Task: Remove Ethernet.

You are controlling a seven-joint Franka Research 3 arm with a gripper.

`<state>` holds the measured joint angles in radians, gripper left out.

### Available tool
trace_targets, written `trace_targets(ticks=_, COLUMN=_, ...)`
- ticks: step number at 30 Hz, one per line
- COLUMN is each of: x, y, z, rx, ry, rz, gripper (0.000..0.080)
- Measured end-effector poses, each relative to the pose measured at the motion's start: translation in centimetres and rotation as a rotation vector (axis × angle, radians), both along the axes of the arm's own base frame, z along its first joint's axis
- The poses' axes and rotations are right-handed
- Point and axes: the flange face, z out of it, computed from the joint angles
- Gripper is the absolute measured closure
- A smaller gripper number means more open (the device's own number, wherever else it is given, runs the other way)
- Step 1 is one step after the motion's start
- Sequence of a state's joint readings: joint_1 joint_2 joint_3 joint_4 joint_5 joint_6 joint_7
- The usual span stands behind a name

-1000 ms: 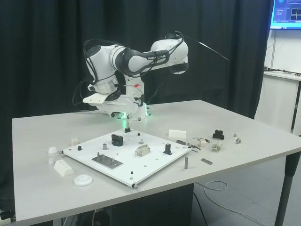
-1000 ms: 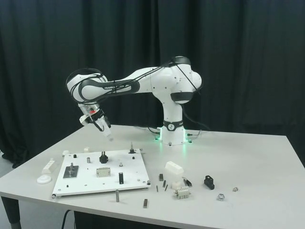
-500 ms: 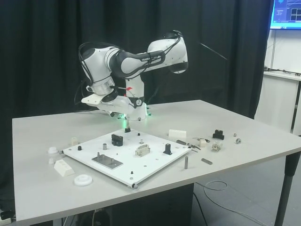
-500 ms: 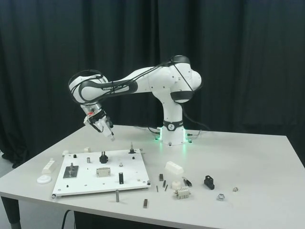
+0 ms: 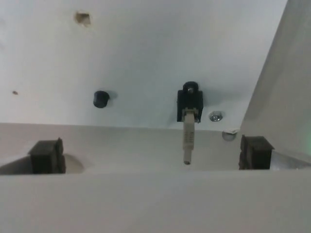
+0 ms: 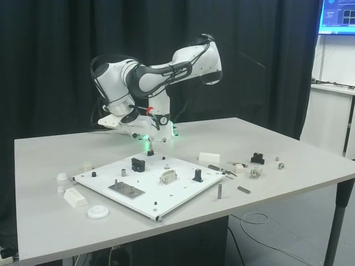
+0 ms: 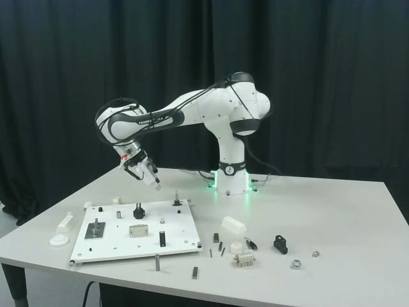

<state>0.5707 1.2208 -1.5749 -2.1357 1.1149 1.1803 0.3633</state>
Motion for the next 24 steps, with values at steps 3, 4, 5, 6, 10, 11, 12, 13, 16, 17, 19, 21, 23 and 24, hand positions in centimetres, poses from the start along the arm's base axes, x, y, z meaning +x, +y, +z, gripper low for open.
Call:
trace_targets(ticks=3, x=-0.4, y=0.2, z=-0.4, rx=0.010, ry=0.001, rz=-0.002, gripper=0.0003)
trace_targets(ticks=4, x=-0.5, y=0.2, z=-0.6, rx=0.013, ry=0.001, rz=-0.002, gripper=0.0003)
trace_targets(ticks=5, x=-0.7, y=0.3, z=-0.7, rx=0.016, ry=0.001, rz=-0.001, gripper=0.0003)
trace_targets(ticks=6, x=-0.8, y=0.4, z=-0.8, rx=0.018, ry=0.000, rz=-0.001, gripper=0.0003)
trace_targets(ticks=10, x=-1.3, y=0.6, z=-1.4, rx=0.028, ry=0.001, rz=-0.002, gripper=0.0003)
trace_targets(ticks=11, x=-1.5, y=0.7, z=-1.5, rx=0.030, ry=0.001, rz=-0.002, gripper=0.0003)
trace_targets(ticks=12, x=-1.6, y=0.8, z=-1.6, rx=0.032, ry=0.002, rz=-0.002, gripper=0.0003)
trace_targets(ticks=13, x=-1.8, y=0.8, z=-1.7, rx=0.034, ry=0.002, rz=-0.002, gripper=0.0003)
trace_targets(ticks=16, x=-2.2, y=1.1, z=-2.1, rx=0.040, ry=0.003, rz=-0.002, gripper=0.0003)
trace_targets(ticks=17, x=-2.3, y=1.2, z=-2.2, rx=0.042, ry=0.004, rz=-0.003, gripper=0.0003)
trace_targets(ticks=19, x=-2.6, y=1.3, z=-2.5, rx=0.045, ry=0.005, rz=-0.004, gripper=0.0003)
trace_targets(ticks=21, x=-2.8, y=1.5, z=-2.7, rx=0.049, ry=0.007, rz=-0.004, gripper=0.0003)
trace_targets(ticks=23, x=-3.0, y=1.7, z=-2.8, rx=0.051, ry=0.009, rz=-0.006, gripper=0.0003)
trace_targets(ticks=24, x=-3.1, y=1.8, z=-2.9, rx=0.052, ry=0.010, rz=-0.007, gripper=0.0003)
